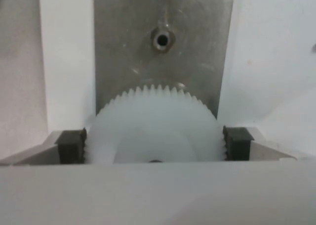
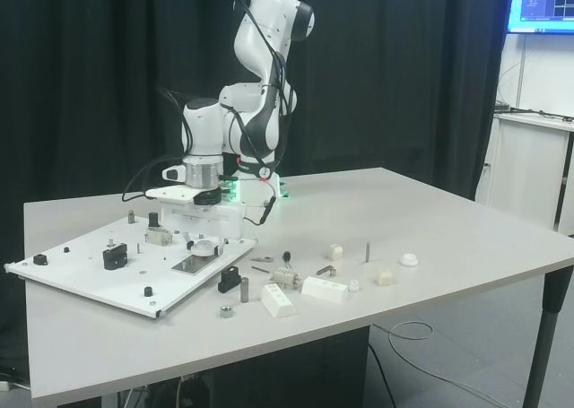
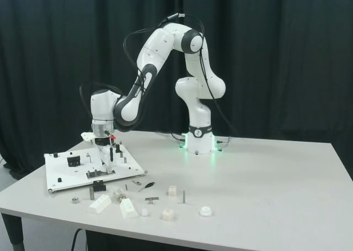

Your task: Remove large gear.

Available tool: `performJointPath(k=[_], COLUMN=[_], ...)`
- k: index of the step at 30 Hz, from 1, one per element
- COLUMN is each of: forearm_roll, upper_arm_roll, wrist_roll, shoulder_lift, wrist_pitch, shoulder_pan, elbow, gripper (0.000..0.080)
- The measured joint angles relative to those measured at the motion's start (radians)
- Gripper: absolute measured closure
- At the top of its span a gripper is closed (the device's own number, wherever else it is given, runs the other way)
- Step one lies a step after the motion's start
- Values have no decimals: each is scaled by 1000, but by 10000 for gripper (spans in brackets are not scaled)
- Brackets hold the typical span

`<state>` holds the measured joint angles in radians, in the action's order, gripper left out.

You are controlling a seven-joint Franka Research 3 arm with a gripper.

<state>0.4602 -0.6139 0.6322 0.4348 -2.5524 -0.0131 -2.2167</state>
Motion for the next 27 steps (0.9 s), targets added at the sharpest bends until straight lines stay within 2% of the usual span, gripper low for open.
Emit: performJointPath(k=[27], forearm_roll=[0], upper_arm_roll=[-6], wrist_roll=[7], shoulder_lift=[-8], wrist_pitch=[12], shoulder_pan=[2], elbow=[2], gripper=[206])
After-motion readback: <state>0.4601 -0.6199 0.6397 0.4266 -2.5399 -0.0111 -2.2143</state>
